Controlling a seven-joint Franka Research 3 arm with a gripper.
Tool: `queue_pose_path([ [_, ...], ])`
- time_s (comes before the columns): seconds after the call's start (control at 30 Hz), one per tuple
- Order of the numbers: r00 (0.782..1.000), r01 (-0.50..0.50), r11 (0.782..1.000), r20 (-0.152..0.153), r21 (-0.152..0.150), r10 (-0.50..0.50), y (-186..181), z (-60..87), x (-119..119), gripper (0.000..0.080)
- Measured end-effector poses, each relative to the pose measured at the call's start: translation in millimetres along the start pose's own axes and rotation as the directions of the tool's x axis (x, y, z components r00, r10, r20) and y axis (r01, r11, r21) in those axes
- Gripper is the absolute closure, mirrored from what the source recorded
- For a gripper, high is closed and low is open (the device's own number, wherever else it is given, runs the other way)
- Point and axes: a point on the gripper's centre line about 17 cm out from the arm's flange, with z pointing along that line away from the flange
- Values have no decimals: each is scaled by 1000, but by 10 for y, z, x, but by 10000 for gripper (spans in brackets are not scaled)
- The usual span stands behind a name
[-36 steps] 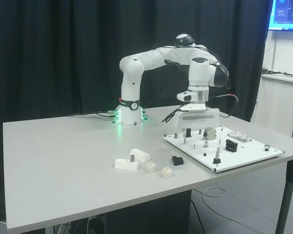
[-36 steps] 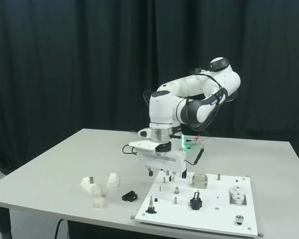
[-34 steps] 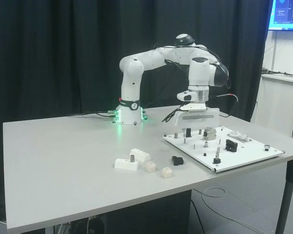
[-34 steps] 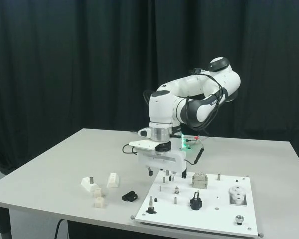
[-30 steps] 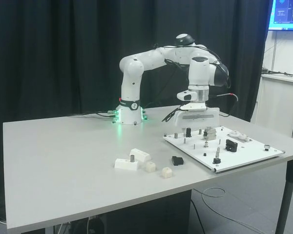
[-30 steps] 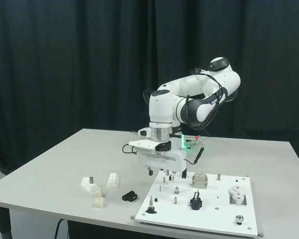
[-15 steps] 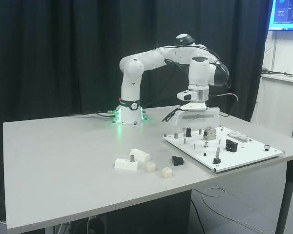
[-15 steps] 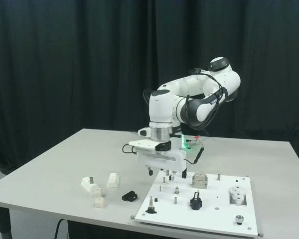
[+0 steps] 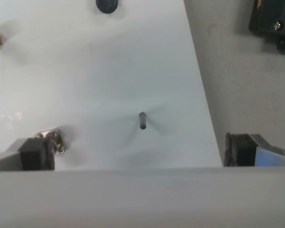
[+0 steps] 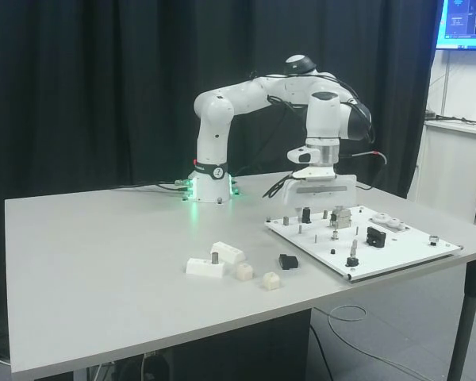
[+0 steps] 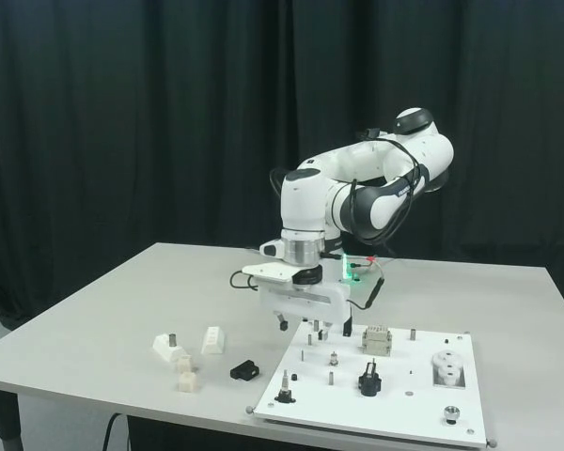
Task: Pick round peg 4.
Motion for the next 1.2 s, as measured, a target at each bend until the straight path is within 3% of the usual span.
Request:
queue_pose_path([
  [0.73, 998, -21, 999, -54, -38, 19, 246, -186, 207, 3],
  [1.2, 996, -24, 999, -85, -49, 20, 690, -339, 424, 3],
])
